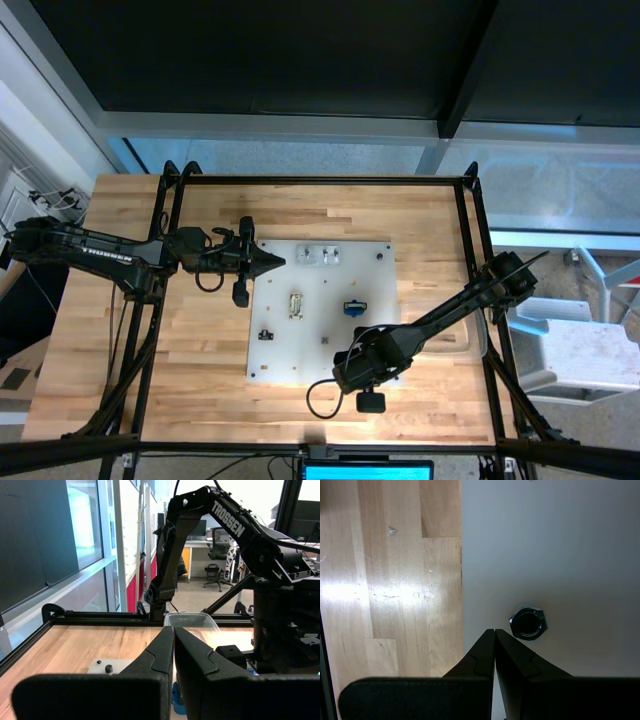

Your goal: Unfasten the M12 fastener and place in the container

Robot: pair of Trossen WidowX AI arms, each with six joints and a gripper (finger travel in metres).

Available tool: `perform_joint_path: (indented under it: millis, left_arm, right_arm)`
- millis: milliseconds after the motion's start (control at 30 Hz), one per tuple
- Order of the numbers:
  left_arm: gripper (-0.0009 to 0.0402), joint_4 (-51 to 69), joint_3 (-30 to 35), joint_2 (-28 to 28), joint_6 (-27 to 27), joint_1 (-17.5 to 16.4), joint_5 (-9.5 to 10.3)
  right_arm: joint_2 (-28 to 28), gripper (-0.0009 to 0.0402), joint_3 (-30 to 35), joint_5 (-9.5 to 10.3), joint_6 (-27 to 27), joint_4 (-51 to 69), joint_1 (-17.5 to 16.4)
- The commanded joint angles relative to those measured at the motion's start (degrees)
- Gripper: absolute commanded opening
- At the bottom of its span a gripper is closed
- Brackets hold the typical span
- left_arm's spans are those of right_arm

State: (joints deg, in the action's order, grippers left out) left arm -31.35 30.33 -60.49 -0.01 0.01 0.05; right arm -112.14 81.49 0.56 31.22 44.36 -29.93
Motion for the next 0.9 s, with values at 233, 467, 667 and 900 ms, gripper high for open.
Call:
perform_joint_path:
  millis: [233, 467, 667, 900]
  left_arm:
    - [0.0, 0.0, 0.0, 0.0, 0.0, 0.0, -0.02]
    - [0.0, 0.0, 0.0, 0.0, 0.0, 0.0, 0.0]
    - [0.0, 0.0, 0.0, 0.0, 0.0, 0.0, -0.02]
    - [0.0, -0.02, 0.0, 0.02, 0.0, 0.0, -0.02]
  right_arm:
    - [-0.02, 0.0, 0.04, -0.94, 0.02, 0.17, -0.04]
    - [1.16, 0.0, 1.97, -19.65, 3.3, 11.69, -0.26]
    - [1.66, 0.0, 4.24, -22.67, 4.31, 15.3, -0.42]
    - [1.79, 0.0, 4.22, -15.15, 4.33, 14.62, -0.46]
